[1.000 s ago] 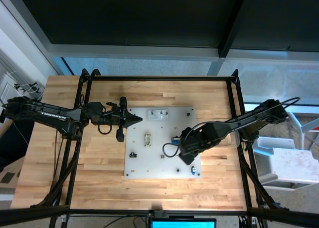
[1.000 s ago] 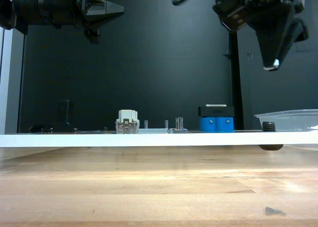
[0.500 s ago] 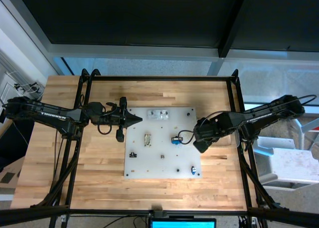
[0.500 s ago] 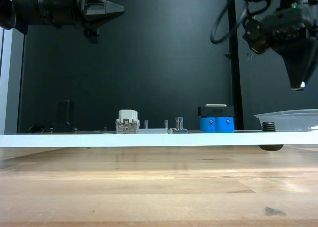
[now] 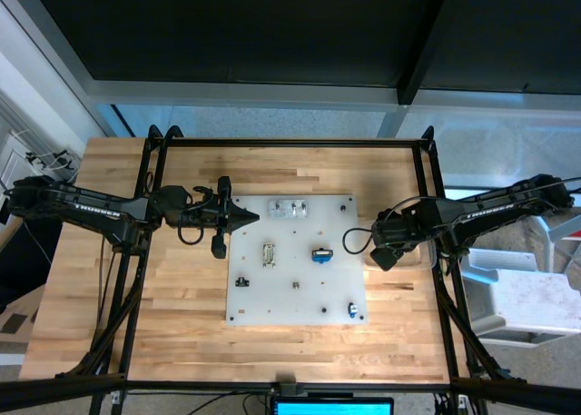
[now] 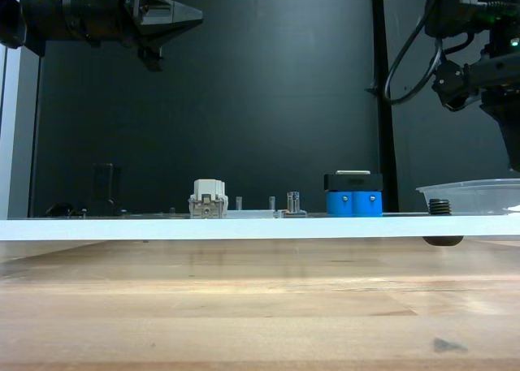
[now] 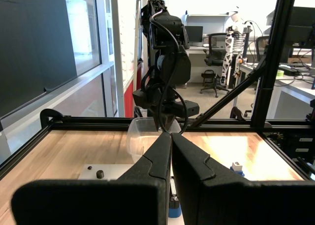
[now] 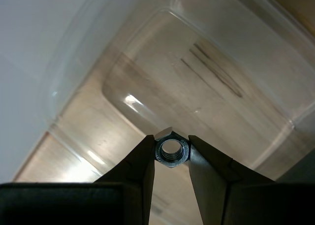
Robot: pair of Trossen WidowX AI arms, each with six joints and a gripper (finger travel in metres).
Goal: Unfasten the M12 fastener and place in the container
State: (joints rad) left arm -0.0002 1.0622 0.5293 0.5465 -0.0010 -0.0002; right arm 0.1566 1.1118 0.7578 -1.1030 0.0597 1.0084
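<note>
Right gripper point(image 5: 385, 257) held the nut point(image 8: 171, 152) clamped, with the container point(image 8: 83, 52) directly beneath it; left gripper point(image 5: 243, 217), closed, hung well apart, so the right arm was nearer.

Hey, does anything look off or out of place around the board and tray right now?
Nothing stands out. The right end effector holds the silver nut squarely over the clear tray, the black stud stands bare on the white board, and the left end effector hangs shut above the board's left edge.
</note>
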